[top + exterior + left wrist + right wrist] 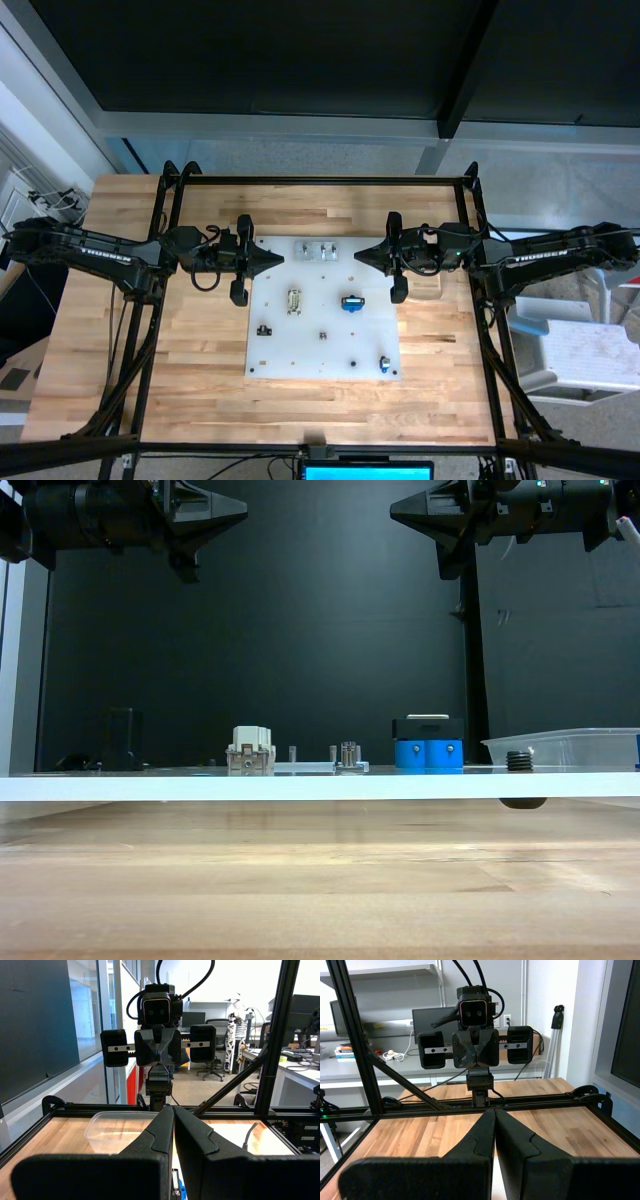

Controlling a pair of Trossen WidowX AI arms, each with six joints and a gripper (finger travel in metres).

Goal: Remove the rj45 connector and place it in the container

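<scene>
Left gripper (279,258) and right gripper (358,256) hover above the board (300,350), fingers pressed together; rj45 connector (384,363) sits at its near-right corner.

Robotics lab: black-framed wooden table (200,380), desk (380,1067), monitor (434,1019), office chair (218,1062).

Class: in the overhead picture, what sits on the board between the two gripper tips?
In the high view, a small silvery fixture on the white board lies between the left gripper and right gripper, both shut, raised above it.
</scene>
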